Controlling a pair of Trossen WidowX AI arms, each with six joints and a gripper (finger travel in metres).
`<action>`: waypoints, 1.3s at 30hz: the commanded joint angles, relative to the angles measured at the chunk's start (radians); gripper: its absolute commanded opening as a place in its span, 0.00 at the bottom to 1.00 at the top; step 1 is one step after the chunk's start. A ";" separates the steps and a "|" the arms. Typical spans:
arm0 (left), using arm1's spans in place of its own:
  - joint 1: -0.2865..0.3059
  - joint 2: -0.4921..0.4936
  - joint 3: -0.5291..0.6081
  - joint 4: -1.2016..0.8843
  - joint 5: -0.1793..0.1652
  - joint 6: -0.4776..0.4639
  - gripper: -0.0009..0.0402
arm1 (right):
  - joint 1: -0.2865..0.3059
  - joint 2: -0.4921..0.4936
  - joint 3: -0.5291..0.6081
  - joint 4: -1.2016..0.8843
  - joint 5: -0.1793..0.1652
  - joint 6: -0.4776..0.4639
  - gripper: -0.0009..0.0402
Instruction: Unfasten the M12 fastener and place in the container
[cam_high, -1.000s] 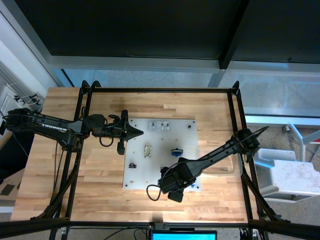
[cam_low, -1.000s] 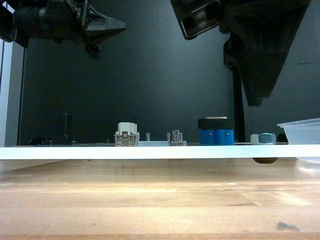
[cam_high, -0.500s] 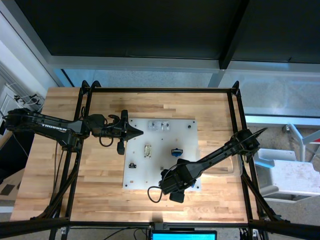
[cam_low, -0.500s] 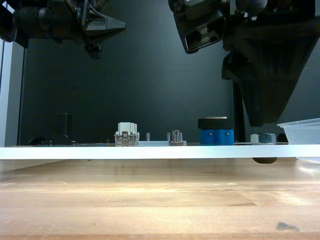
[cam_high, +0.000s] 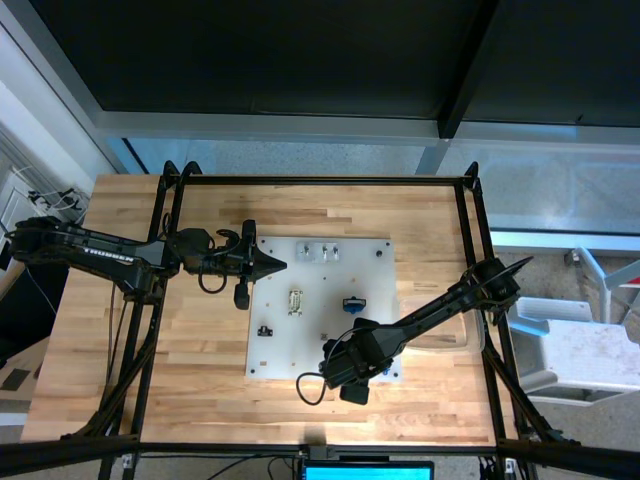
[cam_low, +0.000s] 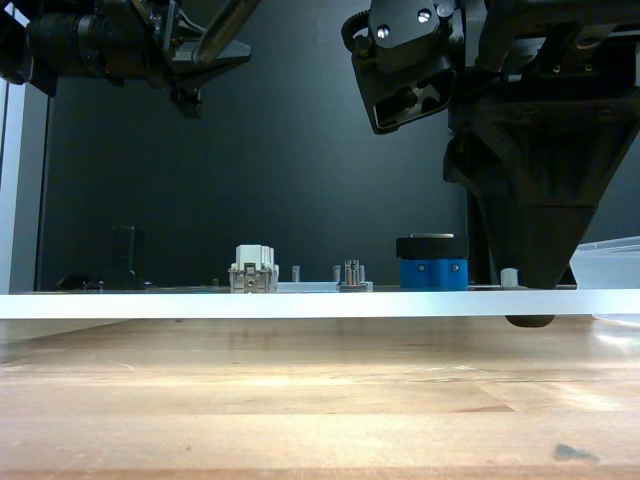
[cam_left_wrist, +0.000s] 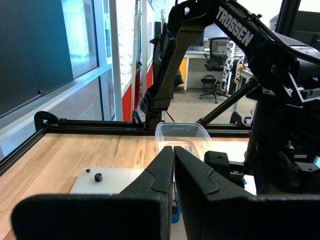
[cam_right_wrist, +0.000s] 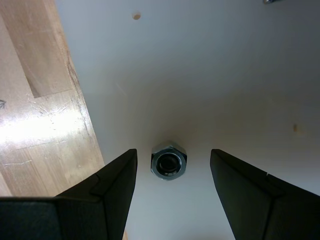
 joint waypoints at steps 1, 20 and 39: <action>0.000 0.000 0.000 0.000 0.000 0.000 0.02 | -0.001 0.000 0.000 0.000 -0.001 -0.007 0.49; 0.000 0.000 0.000 0.000 0.000 0.000 0.02 | -0.002 0.000 0.000 0.000 -0.005 -0.064 0.06; 0.000 0.000 0.000 0.000 0.000 0.000 0.02 | -0.002 -0.002 0.000 0.000 -0.002 -0.891 0.04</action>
